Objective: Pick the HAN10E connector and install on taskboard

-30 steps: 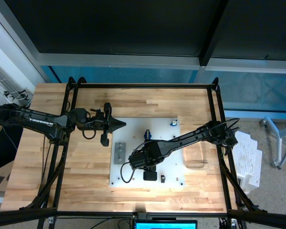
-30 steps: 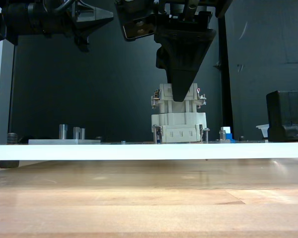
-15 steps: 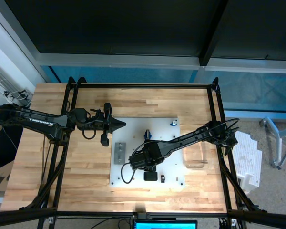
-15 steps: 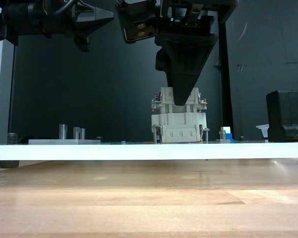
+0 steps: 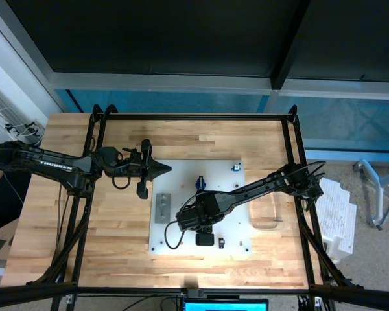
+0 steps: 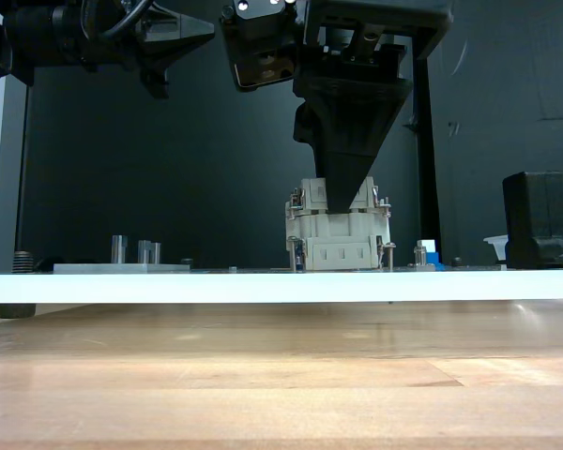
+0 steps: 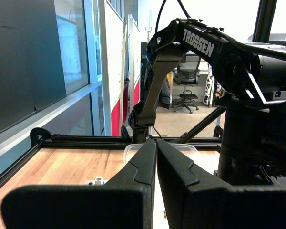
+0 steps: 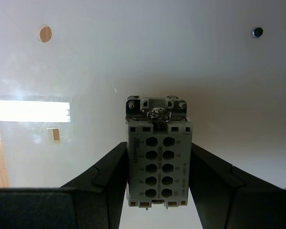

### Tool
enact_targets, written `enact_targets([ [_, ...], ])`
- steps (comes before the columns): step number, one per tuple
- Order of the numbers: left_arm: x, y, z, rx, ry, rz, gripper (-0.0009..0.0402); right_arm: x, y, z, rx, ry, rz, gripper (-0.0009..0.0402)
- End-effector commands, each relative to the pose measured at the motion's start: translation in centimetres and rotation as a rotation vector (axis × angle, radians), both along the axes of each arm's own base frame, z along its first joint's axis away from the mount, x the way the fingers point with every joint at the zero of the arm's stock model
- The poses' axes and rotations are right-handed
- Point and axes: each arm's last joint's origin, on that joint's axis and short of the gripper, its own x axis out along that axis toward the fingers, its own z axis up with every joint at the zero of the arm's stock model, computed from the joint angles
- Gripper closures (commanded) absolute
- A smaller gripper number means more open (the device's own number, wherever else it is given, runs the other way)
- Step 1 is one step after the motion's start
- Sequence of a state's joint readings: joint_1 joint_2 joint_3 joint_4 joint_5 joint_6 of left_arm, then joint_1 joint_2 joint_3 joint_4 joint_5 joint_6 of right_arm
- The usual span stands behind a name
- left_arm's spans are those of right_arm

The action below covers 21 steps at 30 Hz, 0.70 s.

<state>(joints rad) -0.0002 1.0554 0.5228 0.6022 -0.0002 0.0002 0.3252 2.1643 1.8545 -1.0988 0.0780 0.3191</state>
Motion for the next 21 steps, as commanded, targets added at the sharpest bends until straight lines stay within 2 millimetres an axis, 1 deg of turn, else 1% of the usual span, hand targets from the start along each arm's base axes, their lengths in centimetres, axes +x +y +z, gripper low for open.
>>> enact_targets([
  [1, 0.01, 0.0, -0.01, 0.0, 0.0, 0.0, 0.0392, 0.02, 0.02, -0.37, -0.002, 0.005, 0.0, 0.0354],
  [14, 0.01, 0.0, -0.01, 0.0, 0.0, 0.0, 0.0392, 0.04, 0.1, -0.23, 0.001, -0.002, -0.003, 0.0351],
  [17, 0.01, 0.0, -0.01, 0.0, 0.0, 0.0, 0.0392, 0.07, 0.15, -0.14, 0.003, -0.005, -0.002, 0.0329],
  [21, 0.01, 0.0, -0.01, 0.0, 0.0, 0.0, 0.0392, 0.15, 0.17, 0.12, 0.005, -0.013, -0.003, 0.0276],
])
